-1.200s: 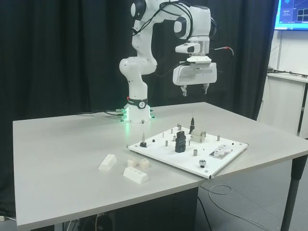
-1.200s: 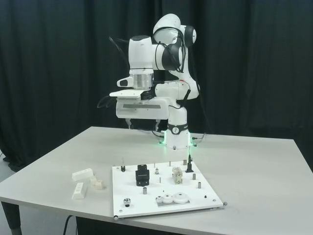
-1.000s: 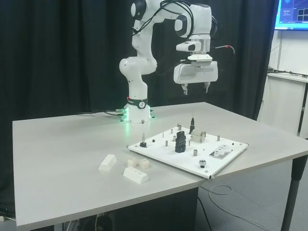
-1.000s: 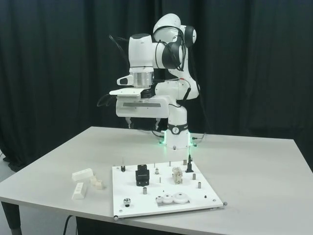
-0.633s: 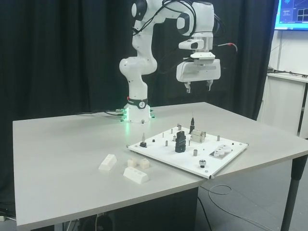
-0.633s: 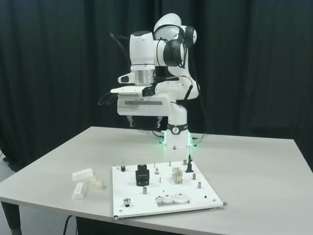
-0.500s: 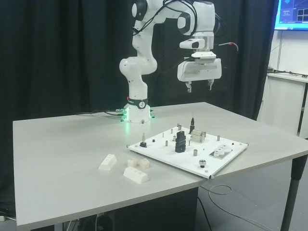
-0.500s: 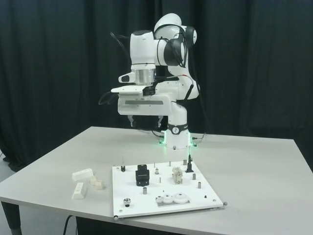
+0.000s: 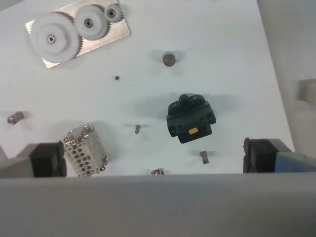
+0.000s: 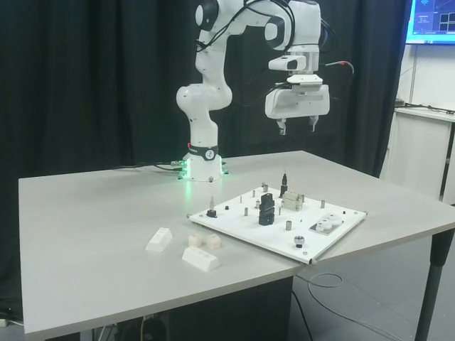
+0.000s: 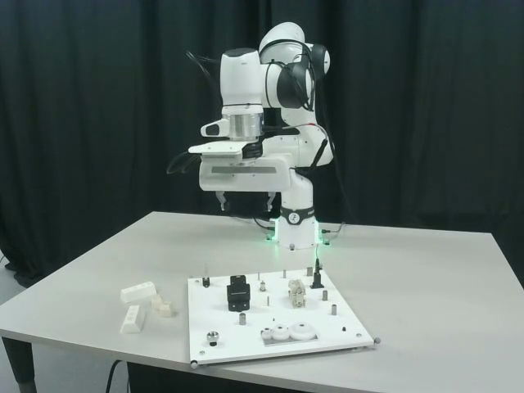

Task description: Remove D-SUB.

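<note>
A grey table (image 10: 92,213) is seen, with the white arm (image 10: 206,92) bolted at its far side, before a black curtain (image 11: 98,98). The arm is held high, so that the wrist camera is given a clear look down on the work.

A white board (image 10: 281,224) is laid on the near right part of the table, with its parts standing upright on it, presumably so that each can be pulled straight up.

The gripper (image 10: 296,126) is carried well above the board, apart from everything on it. Its fingers (image 9: 47,159) are spread wide and nothing is held between them; this wide stance is judged to be a readiness for a grasp not yet begun.

Left of the board, three white blocks (image 11: 139,304) are set on the bare table, near one another and apart from the board.

On the board a black connector block (image 9: 191,118) is stood near the middle. Just to its right in the second room view, the D-SUB (image 9: 84,148), a pale metal-framed connector with rows of pin holes, is taken to be the task's thing; it is seated in the board (image 11: 295,292), untouched. The identification is a judgement only.

A plate with white gears (image 9: 74,27) is fixed at the near edge of the board. Small grey pegs (image 9: 169,58) are scattered among these.
</note>
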Controlling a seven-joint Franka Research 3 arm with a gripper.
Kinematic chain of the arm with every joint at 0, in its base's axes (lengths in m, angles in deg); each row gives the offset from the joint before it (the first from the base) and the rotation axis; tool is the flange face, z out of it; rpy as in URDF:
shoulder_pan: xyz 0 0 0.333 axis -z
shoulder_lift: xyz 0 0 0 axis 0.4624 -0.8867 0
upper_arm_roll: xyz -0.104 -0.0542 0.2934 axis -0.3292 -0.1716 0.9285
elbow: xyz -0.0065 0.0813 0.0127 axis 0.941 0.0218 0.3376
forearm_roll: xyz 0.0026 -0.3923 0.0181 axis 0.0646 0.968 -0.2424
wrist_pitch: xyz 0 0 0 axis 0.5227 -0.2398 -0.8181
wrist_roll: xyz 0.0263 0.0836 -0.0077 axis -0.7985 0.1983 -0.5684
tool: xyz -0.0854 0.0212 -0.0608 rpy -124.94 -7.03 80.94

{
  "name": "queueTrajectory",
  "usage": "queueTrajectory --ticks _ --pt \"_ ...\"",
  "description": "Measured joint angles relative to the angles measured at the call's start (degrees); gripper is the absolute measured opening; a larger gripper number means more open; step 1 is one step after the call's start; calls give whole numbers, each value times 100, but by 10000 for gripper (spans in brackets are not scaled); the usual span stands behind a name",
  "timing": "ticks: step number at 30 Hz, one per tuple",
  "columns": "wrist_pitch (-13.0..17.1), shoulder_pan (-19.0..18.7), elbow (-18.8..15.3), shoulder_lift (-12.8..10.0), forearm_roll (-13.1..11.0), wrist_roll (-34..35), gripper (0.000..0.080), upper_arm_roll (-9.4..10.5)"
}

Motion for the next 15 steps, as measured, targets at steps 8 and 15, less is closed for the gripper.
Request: queueTrajectory --ticks 8,15 --pt "-72 0 69 -48 47 -187 800 1" --pt "-105 0 80 -60 154 -420 800 4"
